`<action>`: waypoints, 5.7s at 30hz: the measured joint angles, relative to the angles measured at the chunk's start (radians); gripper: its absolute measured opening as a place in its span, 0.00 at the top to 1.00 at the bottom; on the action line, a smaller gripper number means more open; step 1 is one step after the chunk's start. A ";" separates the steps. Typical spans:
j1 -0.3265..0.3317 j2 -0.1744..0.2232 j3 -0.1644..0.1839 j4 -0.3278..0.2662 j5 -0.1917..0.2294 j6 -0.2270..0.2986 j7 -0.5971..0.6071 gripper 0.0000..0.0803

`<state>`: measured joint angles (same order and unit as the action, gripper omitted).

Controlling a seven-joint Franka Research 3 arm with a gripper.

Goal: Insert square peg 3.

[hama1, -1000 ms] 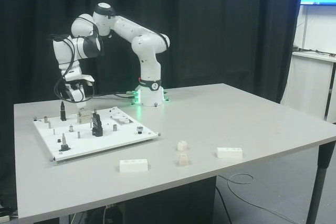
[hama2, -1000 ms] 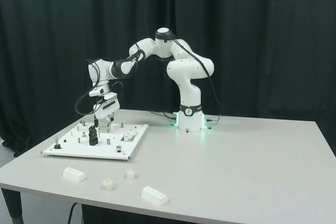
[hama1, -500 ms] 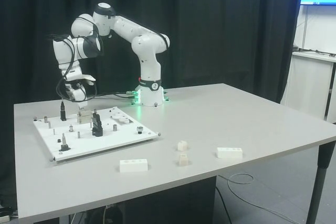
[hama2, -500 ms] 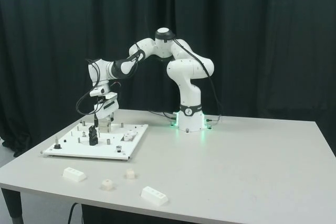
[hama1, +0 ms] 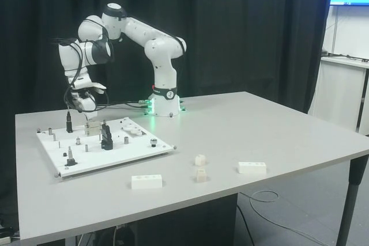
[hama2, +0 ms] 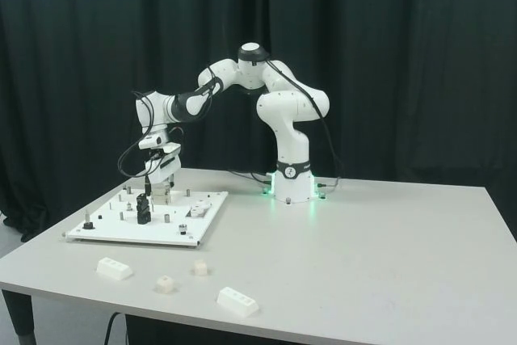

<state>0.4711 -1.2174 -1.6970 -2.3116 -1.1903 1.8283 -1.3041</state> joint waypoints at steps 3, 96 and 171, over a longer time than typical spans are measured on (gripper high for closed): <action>0.000 0.001 0.001 0.001 -0.001 -0.001 0.000 0.86; 0.055 0.001 -0.001 0.037 0.006 -0.074 -0.076 0.86; 0.057 0.003 0.120 0.070 0.026 -0.246 0.197 0.00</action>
<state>0.5281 -1.2145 -1.5770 -2.2421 -1.1643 1.5825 -1.1067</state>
